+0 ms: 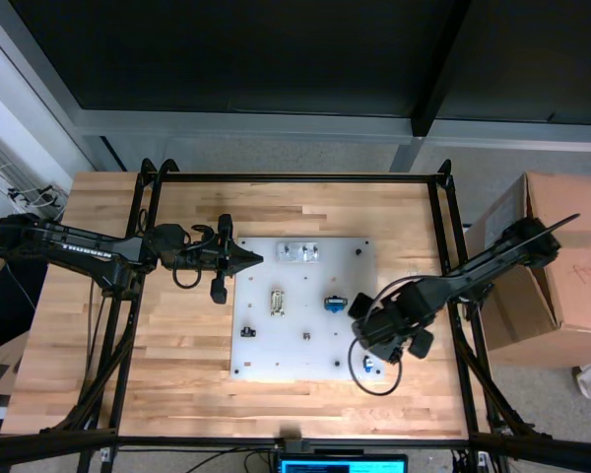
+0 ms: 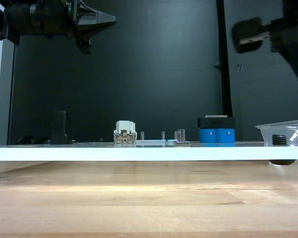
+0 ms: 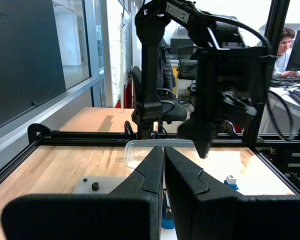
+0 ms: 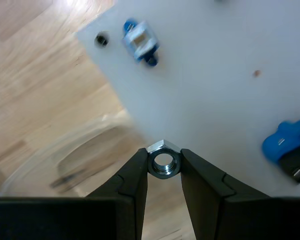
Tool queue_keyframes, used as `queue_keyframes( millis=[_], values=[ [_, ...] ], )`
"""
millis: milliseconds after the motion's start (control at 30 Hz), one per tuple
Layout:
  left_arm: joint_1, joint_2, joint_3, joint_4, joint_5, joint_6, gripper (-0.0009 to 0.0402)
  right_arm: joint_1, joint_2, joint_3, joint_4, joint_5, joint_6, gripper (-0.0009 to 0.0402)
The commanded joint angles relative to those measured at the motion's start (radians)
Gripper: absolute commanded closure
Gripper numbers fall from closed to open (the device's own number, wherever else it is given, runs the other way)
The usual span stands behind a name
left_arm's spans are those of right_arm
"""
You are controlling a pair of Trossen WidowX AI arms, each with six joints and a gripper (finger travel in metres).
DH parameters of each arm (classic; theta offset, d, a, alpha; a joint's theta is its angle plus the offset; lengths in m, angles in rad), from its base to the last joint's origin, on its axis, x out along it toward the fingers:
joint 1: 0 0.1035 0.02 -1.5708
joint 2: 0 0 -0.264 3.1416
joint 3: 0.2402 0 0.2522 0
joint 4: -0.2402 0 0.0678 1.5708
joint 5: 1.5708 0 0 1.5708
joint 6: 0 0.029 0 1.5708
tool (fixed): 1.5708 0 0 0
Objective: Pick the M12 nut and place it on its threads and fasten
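One nut [image 4: 164, 165] in raised right hand [image 4: 164, 152], left hand [image 3: 163, 150] above board [image 1: 276, 347]

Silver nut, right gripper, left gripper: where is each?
Silver nut [image 4: 163, 148]: right wrist view, its flat rim.
Right gripper [image 4: 163, 152]: right wrist view, between fingertips clamping it.
Left gripper [image 3: 163, 150]: left wrist view, between its shut fingertips.

Silver nut [image 4: 163, 165] in right hand [image 4: 164, 159], stud [image 2: 279, 140] bare
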Motion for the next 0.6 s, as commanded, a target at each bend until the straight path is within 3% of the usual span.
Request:
queue_keyframes(
  millis=[33,600],
  values=[
    [0.000,0.000,0.000,0.000,0.000,0.000,0.0393,0.000,0.076,0.076,0.005,0.000,-0.002,0.0373],
    [0.000,0.000,0.000,0.000,0.000,0.000,0.0393,0.037,0.403,0.406,-0.003,0.001,-0.172,0.0373]
  ],
)
